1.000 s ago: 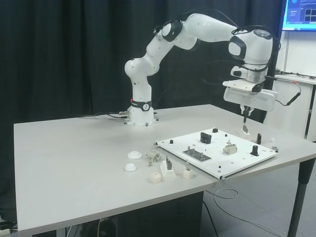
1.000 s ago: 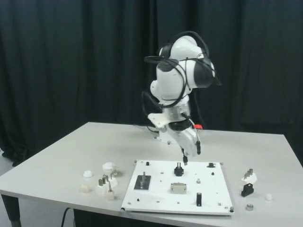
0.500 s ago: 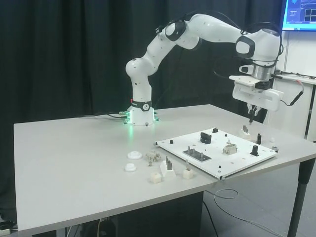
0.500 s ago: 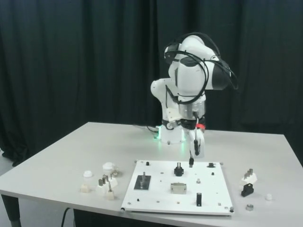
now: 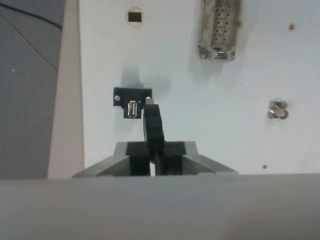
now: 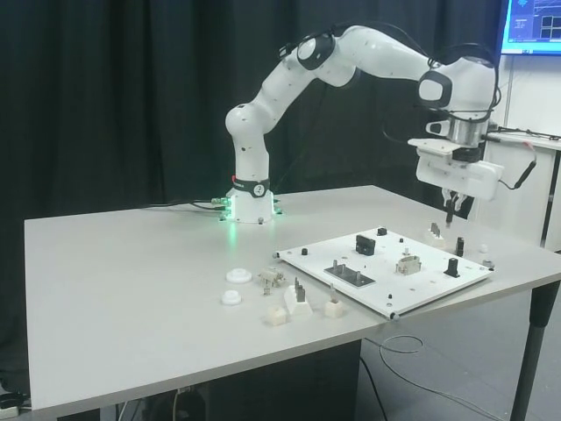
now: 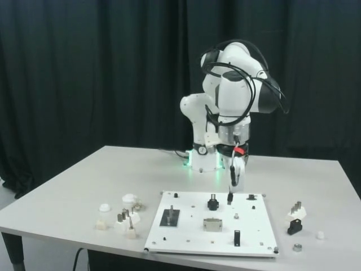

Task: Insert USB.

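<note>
Where room views blur, wrist shows hand point(image 5: 152, 150) gripping USB plug point(image 5: 153, 122) — beside socket point(image 5: 132, 101).

A grey table point(image 6: 131, 272) fills the middle of the room. Behind the table hangs a black curtain point(image 7: 84, 73) in long folds, closing off the whole back. Beyond the table's far end, in the first room view, a lit screen point(image 6: 532, 26) sits high up above a white side desk point(image 6: 526, 167). Under the table, a cable point(image 6: 412, 360) trails over the grey floor point(image 6: 465, 368).
</note>
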Robot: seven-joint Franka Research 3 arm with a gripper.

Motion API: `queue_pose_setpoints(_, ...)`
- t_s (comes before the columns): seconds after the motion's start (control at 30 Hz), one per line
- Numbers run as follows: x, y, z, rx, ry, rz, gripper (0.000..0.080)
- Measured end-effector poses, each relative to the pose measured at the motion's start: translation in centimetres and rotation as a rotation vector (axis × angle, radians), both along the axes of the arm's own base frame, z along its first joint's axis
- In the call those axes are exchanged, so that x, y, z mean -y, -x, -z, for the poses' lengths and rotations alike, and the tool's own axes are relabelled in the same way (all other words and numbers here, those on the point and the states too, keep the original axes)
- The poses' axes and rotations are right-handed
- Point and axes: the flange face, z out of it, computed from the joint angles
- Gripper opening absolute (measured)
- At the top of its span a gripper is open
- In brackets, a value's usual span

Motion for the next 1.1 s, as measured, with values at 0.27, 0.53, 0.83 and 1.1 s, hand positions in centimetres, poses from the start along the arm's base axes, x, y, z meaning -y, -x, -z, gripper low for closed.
queue_pose_setpoints(0.27,0.4,0.0,1.5,0.027,-0.020,0.023,0.0052)
queue_pose_setpoints(0.53,0.8,0.0,2.5,0.043,-0.044,0.023,0.0052)
queue_pose_setpoints(0.83,0.9,0.1,3.3,0.044,-0.090,0.033,0.0052)
queue_pose_setpoints(1.1,0.6,0.1,4.0,0.040,-0.107,0.013,0.0052)
